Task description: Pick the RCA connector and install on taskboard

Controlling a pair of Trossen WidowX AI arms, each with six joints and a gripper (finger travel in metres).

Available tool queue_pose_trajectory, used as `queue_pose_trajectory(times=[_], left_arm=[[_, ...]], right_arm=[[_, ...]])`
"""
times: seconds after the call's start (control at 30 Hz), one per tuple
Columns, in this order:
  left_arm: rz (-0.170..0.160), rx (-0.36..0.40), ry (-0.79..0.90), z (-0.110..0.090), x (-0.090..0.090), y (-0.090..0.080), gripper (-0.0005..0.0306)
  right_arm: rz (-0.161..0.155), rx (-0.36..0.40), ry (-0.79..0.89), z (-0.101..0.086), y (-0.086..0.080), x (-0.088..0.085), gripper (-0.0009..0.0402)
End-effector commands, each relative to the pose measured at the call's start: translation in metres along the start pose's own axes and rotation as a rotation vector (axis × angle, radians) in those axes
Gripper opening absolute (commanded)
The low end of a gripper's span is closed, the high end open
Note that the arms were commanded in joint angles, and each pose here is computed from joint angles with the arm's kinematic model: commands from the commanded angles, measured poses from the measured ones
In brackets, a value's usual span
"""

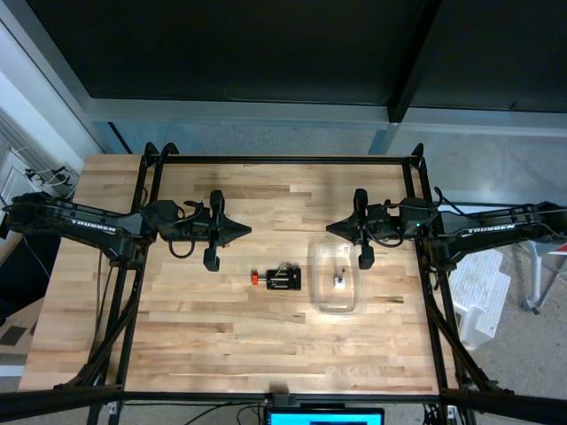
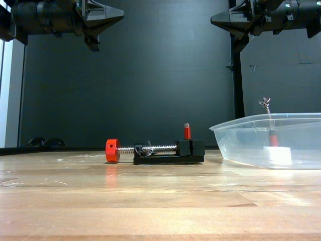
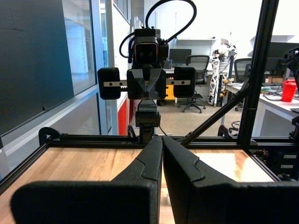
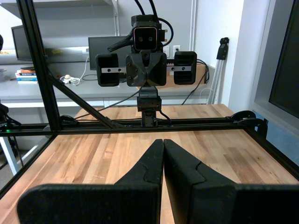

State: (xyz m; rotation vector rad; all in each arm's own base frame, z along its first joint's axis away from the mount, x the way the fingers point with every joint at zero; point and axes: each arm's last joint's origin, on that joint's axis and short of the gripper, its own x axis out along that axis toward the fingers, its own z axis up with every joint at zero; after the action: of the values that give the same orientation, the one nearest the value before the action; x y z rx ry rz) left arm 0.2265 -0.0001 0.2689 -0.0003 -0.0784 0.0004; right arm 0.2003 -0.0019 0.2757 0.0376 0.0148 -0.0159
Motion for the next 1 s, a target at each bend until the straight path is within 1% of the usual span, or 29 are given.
queue_pose_trajectory(times=[0.03, 0.27, 0.3, 0.37, 0.4, 0.6, 0.73, 0.8, 0.83, 0.87, 1.0], left_arm=[[0.000, 0.000, 0.000, 0.0001, 0.0000, 0.0001, 0.0000], [0.000, 0.000, 0.000, 0.0001, 0.0000, 0.0001, 0.0000], [0.000, 0.000, 0.000, 0.0000, 0.0001, 0.0001, 0.0000], [0.000, 0.000, 0.000, 0.0000, 0.0001, 0.0002, 0.0000], [0.000, 0.000, 0.000, 0.0001, 0.0000, 0.0001, 0.0000], [0.000, 0.000, 0.000, 0.0001, 0.0000, 0.0002, 0.0000], [0.000, 0.000, 0.000, 0.0001, 0.0000, 0.0001, 0.0000], [0.000, 0.000, 0.000, 0.0001, 0.0000, 0.0002, 0.0000], [0.000, 0.000, 0.000, 0.0000, 0.0001, 0.0001, 0.0000], [0.000, 0.000, -0.001, 0.0002, 0.0000, 0.0001, 0.0000], [0.000, 0.000, 0.000, 0.0001, 0.0000, 0.0001, 0.0000]], right_arm=[[0.000, 0.003, 0.000, 0.0000, 0.0000, 0.0001, 0.0000], [0.001, 0.003, 0.000, -0.0001, 0.0001, 0.0001, 0.0000], [0.001, 0.006, 0.000, 0.0000, 0.0001, 0.0001, 0.0000], [0.003, 0.038, 0.001, -0.0001, 0.0002, 0.0001, 0.0000], [0.011, 0.044, 0.001, -0.0001, 0.0004, 0.0001, 0.0000], [0.011, 0.044, 0.002, -0.0002, 0.0007, 0.0001, 0.0000], [0.026, 0.059, 0.011, -0.0003, 0.0023, 0.0001, 0.0000], [0.027, 0.060, 0.056, 0.0000, 0.0036, 0.0004, 0.0000], [0.024, 0.057, 0.089, 0.0004, 0.0044, 0.0004, 0.0000], [0.015, 0.056, 0.125, 0.0007, 0.0050, 0.0003, 0.0000], [0.013, 0.055, 0.252, 0.0022, 0.0069, -0.0016, 0.0000]])
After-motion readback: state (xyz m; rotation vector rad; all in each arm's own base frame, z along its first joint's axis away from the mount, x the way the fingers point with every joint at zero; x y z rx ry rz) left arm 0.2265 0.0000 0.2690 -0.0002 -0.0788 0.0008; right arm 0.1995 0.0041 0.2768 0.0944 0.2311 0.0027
